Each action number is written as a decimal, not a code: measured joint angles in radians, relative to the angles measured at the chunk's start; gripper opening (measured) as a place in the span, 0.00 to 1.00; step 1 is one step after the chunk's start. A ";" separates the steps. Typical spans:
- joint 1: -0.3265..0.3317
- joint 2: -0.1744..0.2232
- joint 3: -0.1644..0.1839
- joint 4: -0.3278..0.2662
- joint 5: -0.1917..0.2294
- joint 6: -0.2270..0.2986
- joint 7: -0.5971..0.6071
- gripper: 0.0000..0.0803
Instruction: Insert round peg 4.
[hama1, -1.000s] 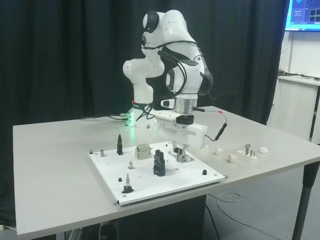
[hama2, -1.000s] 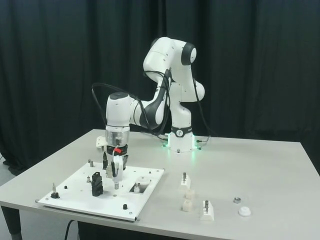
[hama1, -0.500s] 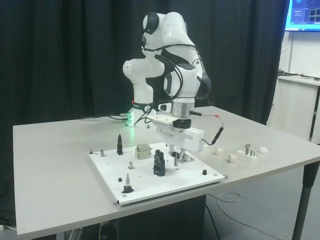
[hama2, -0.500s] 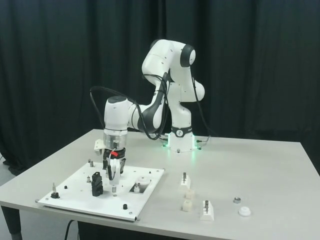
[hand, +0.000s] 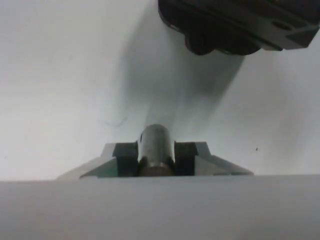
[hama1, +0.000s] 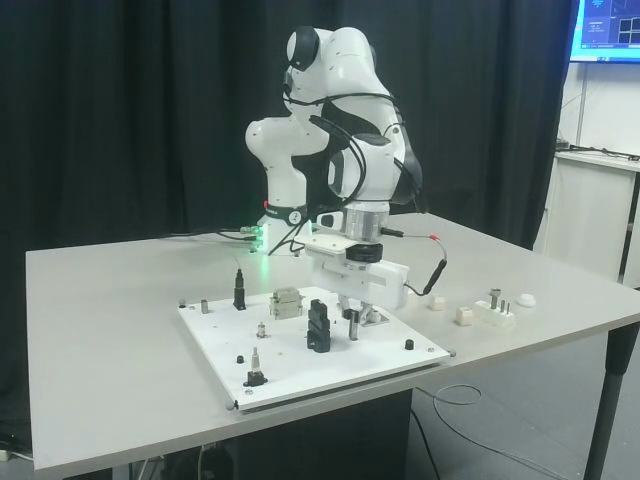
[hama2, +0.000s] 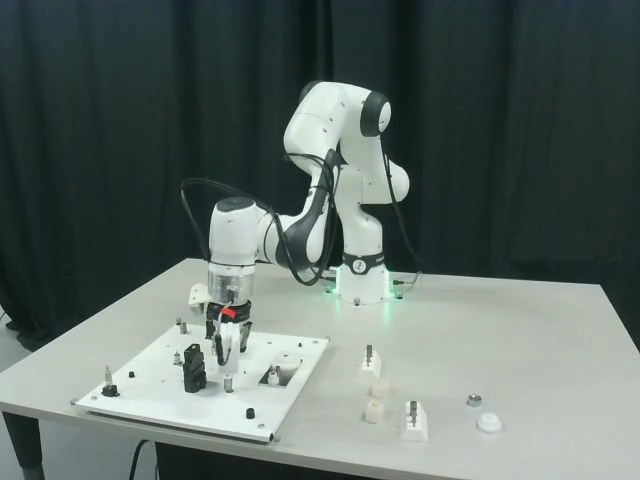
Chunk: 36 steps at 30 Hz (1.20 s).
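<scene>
**Peg low over the board**

The claw (hand: 156, 159) is clamped on the peg (hand: 156, 145), holding it upright just above the white board (hama1: 300, 355), right beside the black fixture (hama1: 318, 327). If the tip isn't square over its hole, I'd expect it to jam on the rim or skid sideways. No brand, label or writing is readable anywhere.

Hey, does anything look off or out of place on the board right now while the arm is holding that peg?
Nothing stands out. The gripper holds the round peg upright between its jaws over the white board, beside the black fixture. The board's other parts stand upright and nothing looks spilled or damaged.
</scene>
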 joint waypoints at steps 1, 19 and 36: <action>0.000 0.000 0.000 0.000 0.001 0.000 0.000 0.19; -0.002 0.009 0.002 0.002 0.017 0.017 0.000 0.19; -0.008 0.015 0.005 0.005 0.018 0.028 -0.002 0.19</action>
